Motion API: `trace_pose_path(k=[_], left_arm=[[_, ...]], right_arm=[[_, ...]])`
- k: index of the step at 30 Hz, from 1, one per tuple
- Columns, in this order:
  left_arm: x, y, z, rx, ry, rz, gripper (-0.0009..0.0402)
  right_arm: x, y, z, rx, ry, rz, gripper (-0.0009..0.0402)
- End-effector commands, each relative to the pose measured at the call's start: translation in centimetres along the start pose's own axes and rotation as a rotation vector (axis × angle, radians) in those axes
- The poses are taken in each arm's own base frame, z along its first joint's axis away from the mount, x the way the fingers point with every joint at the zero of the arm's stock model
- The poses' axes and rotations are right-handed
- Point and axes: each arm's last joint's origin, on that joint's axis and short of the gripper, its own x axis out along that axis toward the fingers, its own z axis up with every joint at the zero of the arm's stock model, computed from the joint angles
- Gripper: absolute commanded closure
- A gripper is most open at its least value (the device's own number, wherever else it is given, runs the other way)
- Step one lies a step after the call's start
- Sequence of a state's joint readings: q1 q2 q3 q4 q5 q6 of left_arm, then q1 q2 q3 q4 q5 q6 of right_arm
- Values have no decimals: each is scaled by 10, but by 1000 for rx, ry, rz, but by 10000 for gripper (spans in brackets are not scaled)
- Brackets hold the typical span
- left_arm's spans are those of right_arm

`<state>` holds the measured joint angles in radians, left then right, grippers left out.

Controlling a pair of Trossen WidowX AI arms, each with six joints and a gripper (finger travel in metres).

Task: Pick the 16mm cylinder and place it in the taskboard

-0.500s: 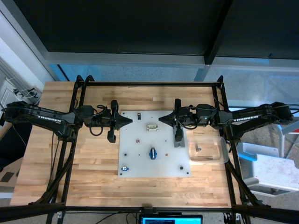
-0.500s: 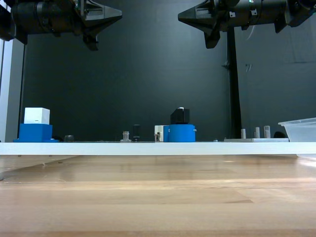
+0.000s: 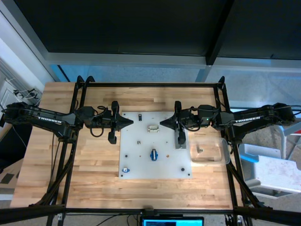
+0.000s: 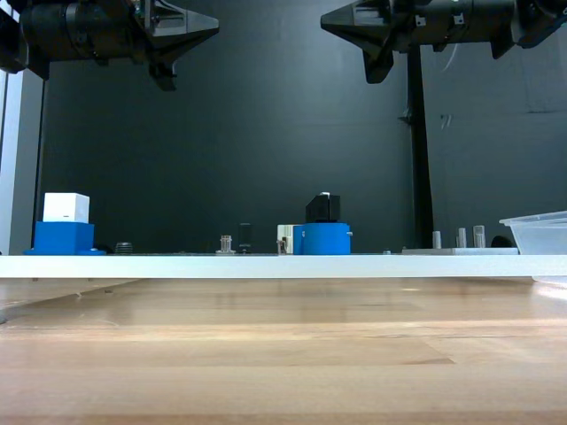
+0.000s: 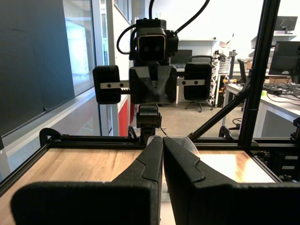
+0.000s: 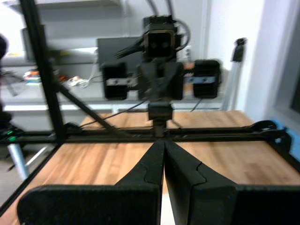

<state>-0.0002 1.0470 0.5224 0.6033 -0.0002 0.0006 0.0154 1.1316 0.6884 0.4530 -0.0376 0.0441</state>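
The white taskboard [image 3: 141, 160] lies flat in the middle of the table, seen edge-on in the low view [image 4: 266, 266]. A tiny silvery piece, which I take for the 16mm cylinder [image 3: 200, 149], lies inside the clear tray at the board's right. My left gripper [image 3: 131, 121] hangs shut and empty high over the board's far left edge [image 4: 215, 29]. My right gripper [image 3: 161, 122] is also shut and empty, high over the board's far middle [image 4: 324, 18]. Their tips face each other. In both wrist views the fingers [image 5: 150, 164] [image 6: 150, 168] are pressed together.
The clear plastic tray [image 3: 221, 157] sits against the board's right edge. On the board stand a grey block [image 3: 181, 140] with upright pegs [image 4: 462, 237], a blue fitting [image 3: 154, 154], a small blue-and-white part [image 3: 125, 170] and a white connector [image 3: 152, 127]. A black frame surrounds the table.
The right gripper has risen slightly in the low view. The left arm and everything on the board are as before.
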Motion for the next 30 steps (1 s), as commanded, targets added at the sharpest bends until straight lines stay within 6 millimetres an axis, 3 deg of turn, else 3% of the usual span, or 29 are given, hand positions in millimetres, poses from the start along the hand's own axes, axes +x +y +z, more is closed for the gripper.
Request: trace_pose_path(k=[1,12,30], left_arm=[[0,0,0,0,0,0,393],[0,0,0,0,0,0,393],[0,0,0,0,0,0,393]], right_arm=[[-3,0,0,2,43,6,393],[-8,2,22,9,387,-31,393],[-38,5,13,112,879,-88,393]])
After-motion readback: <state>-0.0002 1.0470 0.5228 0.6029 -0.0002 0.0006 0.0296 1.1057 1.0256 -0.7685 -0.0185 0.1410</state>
